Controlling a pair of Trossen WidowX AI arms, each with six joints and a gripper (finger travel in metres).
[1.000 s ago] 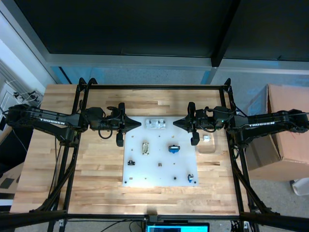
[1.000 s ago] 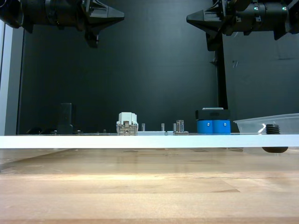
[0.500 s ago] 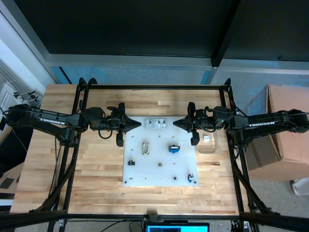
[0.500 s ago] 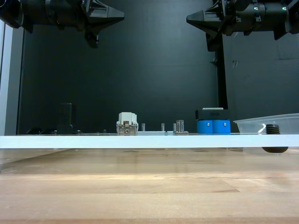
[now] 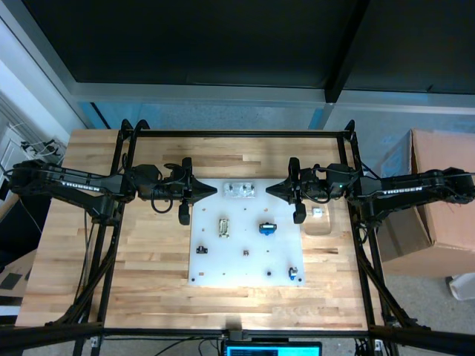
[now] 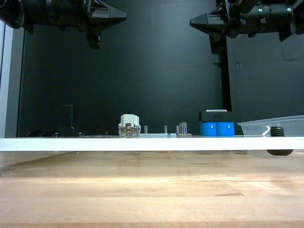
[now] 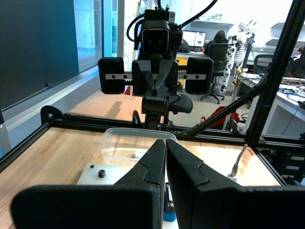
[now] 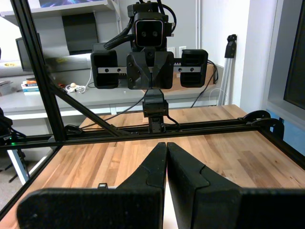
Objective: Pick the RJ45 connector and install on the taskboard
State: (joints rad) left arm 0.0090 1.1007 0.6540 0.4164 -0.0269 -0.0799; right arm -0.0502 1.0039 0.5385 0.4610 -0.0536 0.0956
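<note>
My left gripper (image 5: 215, 190) hangs high over the white board's (image 5: 223, 276) far left edge, fingers shut (image 7: 165, 142) with nothing between them. Facing it, my right gripper (image 5: 267, 188) hangs over the board's far right, also shut and holding nothing (image 8: 166, 144). The small blue jack (image 5: 294, 274) sits at the board's near right corner. Its top shows pale, and I cannot tell whether the connector is in it. A white block (image 5: 317, 213) lies in the clear tray (image 5: 319, 228) to the right of the board. No grey cable shows in any view, and I cannot tell where the connector is.
Other fittings stand on the board: a pale connector housing (image 6: 129, 127), a blue-and-black block (image 6: 216, 124) and small posts. The black frame rails (image 5: 237, 135) run around the table. A cardboard box (image 5: 438, 200) stands off the right edge.
</note>
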